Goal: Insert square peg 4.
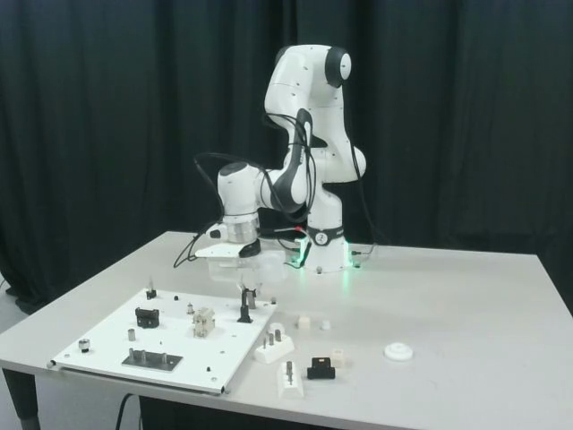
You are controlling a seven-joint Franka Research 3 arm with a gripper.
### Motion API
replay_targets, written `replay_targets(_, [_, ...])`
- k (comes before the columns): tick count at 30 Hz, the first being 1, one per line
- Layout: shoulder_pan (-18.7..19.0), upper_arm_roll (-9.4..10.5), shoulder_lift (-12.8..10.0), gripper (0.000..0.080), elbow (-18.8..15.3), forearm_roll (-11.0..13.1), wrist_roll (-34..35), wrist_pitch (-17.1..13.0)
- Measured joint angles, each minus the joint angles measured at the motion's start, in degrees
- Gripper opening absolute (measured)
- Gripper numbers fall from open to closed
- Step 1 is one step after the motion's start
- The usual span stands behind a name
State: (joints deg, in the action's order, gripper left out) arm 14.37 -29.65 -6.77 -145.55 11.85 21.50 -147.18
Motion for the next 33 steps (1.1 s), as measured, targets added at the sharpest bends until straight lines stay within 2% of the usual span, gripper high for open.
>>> replay_targets(15, [0.09, -0.07, 0.00, 0.0154, 0.01, 0.00, 0.00, 0.04])
replay_targets(33, [0.09, -0.25, 0.33, 0.0154, 0.00, -0.01, 0.00, 1.63])
